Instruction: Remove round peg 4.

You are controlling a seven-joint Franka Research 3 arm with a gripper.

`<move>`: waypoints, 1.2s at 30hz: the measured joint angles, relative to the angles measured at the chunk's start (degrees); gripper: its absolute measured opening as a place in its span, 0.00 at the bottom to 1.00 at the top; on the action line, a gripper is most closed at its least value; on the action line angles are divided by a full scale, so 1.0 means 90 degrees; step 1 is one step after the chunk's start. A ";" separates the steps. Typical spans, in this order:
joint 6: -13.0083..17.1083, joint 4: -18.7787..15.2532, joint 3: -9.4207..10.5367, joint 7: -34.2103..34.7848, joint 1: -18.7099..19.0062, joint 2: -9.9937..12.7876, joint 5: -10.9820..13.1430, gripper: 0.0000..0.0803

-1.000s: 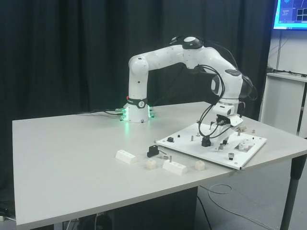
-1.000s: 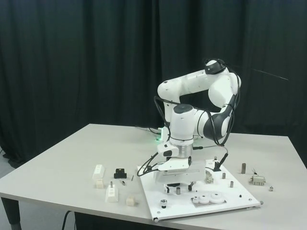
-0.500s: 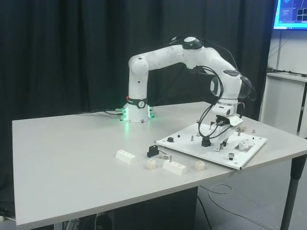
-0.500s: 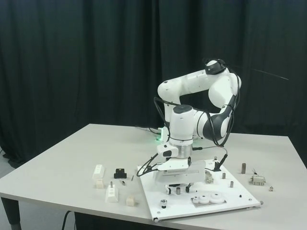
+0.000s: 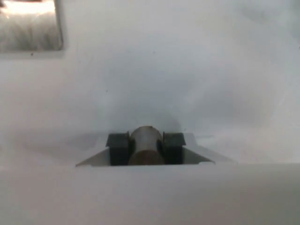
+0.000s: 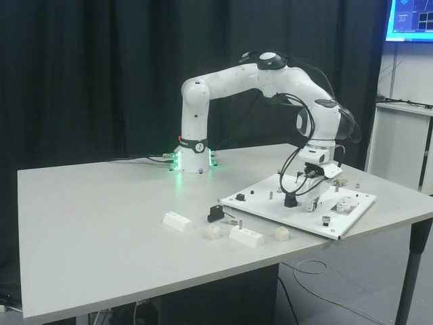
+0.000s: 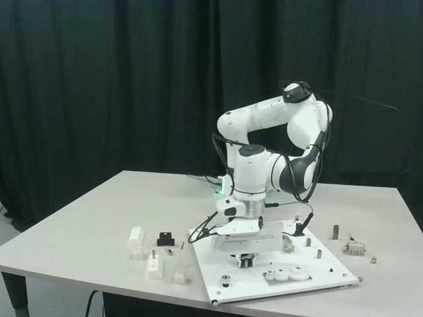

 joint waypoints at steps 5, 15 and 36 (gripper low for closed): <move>0.0003 0.0000 0.0000 0.0000 0.0000 0.0000 0.0004 0.19; 0.0012 0.0005 -0.0004 0.0000 0.0000 0.0000 0.0006 0.19; -0.0498 0.0005 -0.0475 0.0000 0.0151 -0.0028 -0.0048 0.18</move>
